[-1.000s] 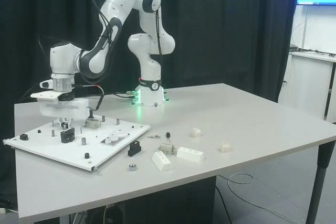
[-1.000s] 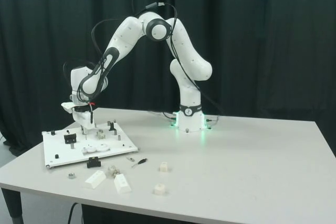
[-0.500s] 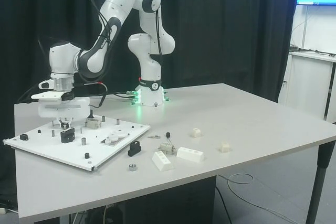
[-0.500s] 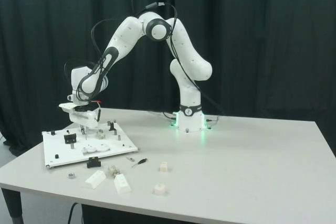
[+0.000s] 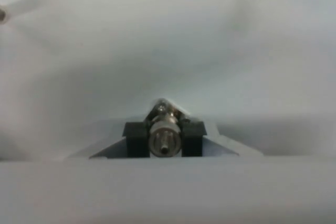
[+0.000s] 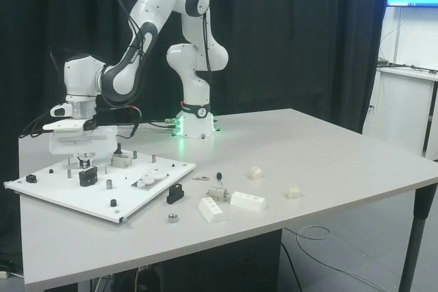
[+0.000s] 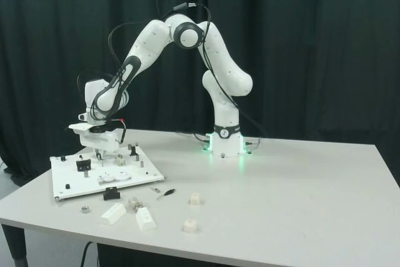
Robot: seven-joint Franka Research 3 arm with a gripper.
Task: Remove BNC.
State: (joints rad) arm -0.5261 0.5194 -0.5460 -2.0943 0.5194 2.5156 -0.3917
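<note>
Between pincer fingers, BNC gripped, board blurred behind

The gripper now sits higher above the white board than a second ago, with the connector between its fingers.

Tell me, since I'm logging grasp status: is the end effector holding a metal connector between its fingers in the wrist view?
Yes: the end effector grips the BNC connector, with a black finger pad on each side.
</note>
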